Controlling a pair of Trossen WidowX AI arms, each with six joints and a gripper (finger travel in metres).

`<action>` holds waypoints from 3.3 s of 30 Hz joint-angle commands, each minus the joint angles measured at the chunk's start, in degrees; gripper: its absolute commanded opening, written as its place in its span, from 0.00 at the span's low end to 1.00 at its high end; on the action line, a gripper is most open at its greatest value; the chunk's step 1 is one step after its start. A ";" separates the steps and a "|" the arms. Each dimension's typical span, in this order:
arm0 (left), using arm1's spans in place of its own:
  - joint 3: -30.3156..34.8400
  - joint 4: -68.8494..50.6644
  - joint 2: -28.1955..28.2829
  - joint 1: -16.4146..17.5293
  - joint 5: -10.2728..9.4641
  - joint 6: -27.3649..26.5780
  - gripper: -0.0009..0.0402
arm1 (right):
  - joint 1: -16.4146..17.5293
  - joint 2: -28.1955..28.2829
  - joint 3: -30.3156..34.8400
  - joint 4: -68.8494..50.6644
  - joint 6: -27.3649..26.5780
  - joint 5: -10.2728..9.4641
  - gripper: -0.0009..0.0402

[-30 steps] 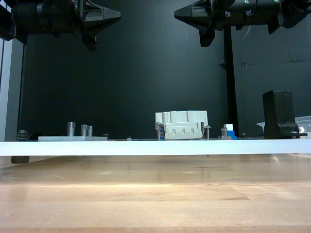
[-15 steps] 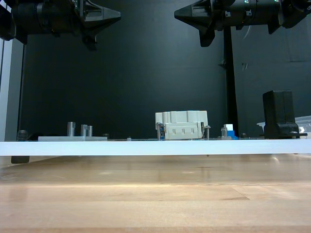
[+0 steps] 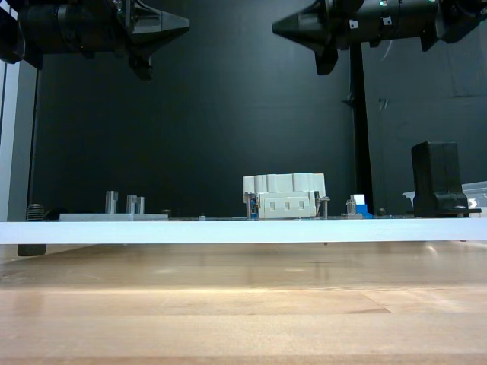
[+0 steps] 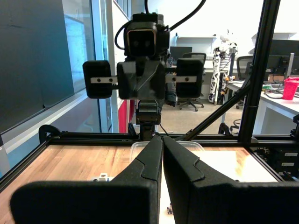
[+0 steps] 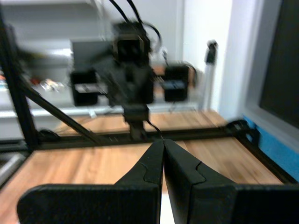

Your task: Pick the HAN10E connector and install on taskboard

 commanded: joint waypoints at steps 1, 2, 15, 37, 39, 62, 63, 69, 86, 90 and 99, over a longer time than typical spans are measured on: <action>0.00 0.02 0.00 0.00 0.02 0.00 0.02 | 0.02 -2.03 2.97 -12.66 -0.24 -0.39 0.02; 0.00 0.04 0.00 0.00 0.02 0.00 0.02 | 0.04 -2.45 4.09 -16.46 -0.37 -0.42 0.02; 0.00 0.02 0.00 0.02 0.02 0.00 0.02 | 0.02 -3.56 20.55 -63.36 1.60 -0.13 0.02; 0.00 0.04 0.00 0.00 0.02 0.00 0.02 | 0.20 -3.52 23.17 -98.68 1.66 -0.15 0.02; 0.00 0.02 0.00 0.00 0.02 0.00 0.02 | 0.31 -3.48 23.04 -99.49 1.64 0.04 0.02; 0.00 0.04 0.00 0.02 0.02 0.00 0.02 | 4.81 1.29 19.41 -96.41 4.52 -0.46 0.62; 0.00 0.04 0.00 0.00 0.02 0.00 0.02 | 4.87 1.70 19.23 -96.30 4.52 -0.46 0.63; 0.00 0.04 0.00 0.00 0.02 0.00 0.02 | 5.33 2.58 16.46 -93.46 5.14 -0.42 0.65; 0.00 0.02 0.00 0.00 0.02 0.00 0.02 | 8.07 4.02 7.39 -82.73 9.73 -0.37 0.65; 0.00 0.02 0.00 0.00 0.02 0.00 0.02 | 8.37 4.07 5.07 -79.89 11.32 -0.37 0.65; 0.00 0.04 0.00 0.02 0.02 0.00 0.02 | 9.18 6.43 2.40 -76.37 12.31 -0.28 0.65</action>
